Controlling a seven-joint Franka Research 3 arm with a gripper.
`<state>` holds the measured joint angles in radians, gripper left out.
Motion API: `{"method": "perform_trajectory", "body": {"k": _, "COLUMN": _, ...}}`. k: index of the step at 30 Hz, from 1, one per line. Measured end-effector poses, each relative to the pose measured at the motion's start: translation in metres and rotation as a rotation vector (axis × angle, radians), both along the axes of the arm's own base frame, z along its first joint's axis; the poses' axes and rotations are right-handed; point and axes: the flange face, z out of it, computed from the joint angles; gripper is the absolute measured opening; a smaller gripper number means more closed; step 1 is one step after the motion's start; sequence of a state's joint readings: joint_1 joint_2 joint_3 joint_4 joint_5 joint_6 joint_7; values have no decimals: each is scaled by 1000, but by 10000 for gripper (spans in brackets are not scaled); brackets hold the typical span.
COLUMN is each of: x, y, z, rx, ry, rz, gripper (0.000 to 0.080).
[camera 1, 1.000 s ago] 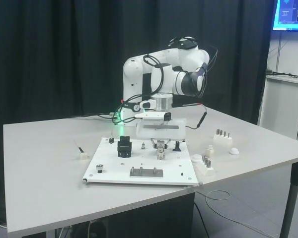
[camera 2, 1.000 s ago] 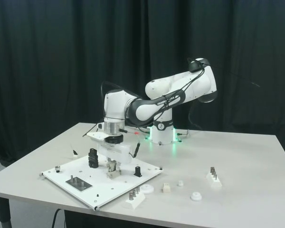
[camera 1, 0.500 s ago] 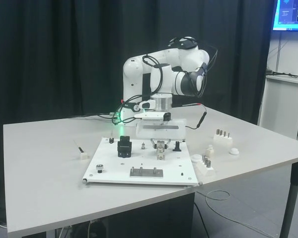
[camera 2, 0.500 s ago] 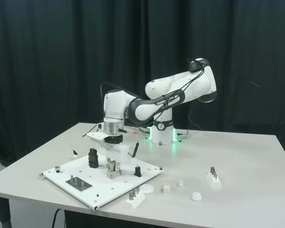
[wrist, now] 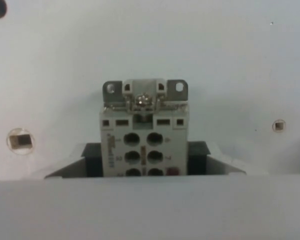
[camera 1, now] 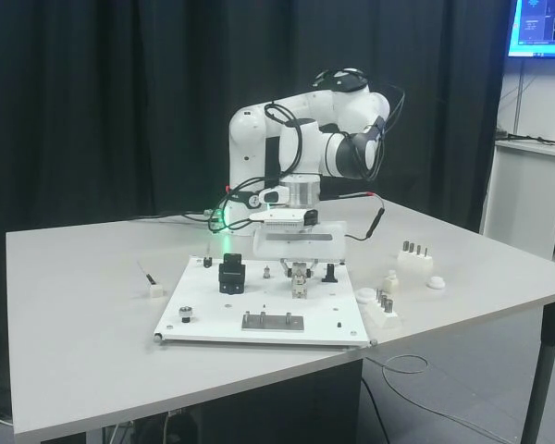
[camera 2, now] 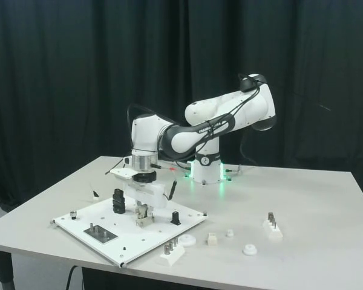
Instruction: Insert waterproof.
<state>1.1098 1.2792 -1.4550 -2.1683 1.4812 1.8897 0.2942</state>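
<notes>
The waterproof connector point(wrist: 144, 145) is a white block with several round holes and a metal bracket at its far end. It stands on the white board point(camera 1: 259, 310) near the board's middle. My gripper point(wrist: 145, 161) is down over it, and a black finger point(wrist: 93, 159) presses against each side of the block, so the gripper is shut on it. In the room views the gripper point(camera 1: 299, 276) point(camera 2: 144, 214) hangs straight down from the wrist, just above the board point(camera 2: 103, 220). The lower part of the connector is hidden behind the gripper body.
On the board stand a black block point(camera 1: 231, 275), a small black piece point(camera 1: 329, 272) and a grey metal plate with pegs point(camera 1: 271, 321). Beside the board lie white peg stands point(camera 1: 381, 307) point(camera 1: 413, 254), white discs point(camera 1: 436, 282) and a small white block with a pin point(camera 1: 154, 289).
</notes>
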Motion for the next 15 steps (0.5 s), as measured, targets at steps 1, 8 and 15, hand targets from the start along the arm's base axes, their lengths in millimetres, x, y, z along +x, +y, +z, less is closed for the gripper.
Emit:
{"method": "perform_trajectory", "body": {"k": 1, "x": 0, "y": 0, "z": 0, "rx": 2, "ry": 2, "rz": 0, "gripper": 316}}
{"method": "perform_trajectory", "body": {"k": 8, "x": -1, "y": 0, "z": 0, "rx": 17, "ry": 12, "rz": 0, "gripper": 316}}
{"method": "perform_trajectory", "body": {"k": 15, "x": 0, "y": -1, "z": 1, "rx": 21, "ry": 15, "rz": 4, "gripper": 316}}
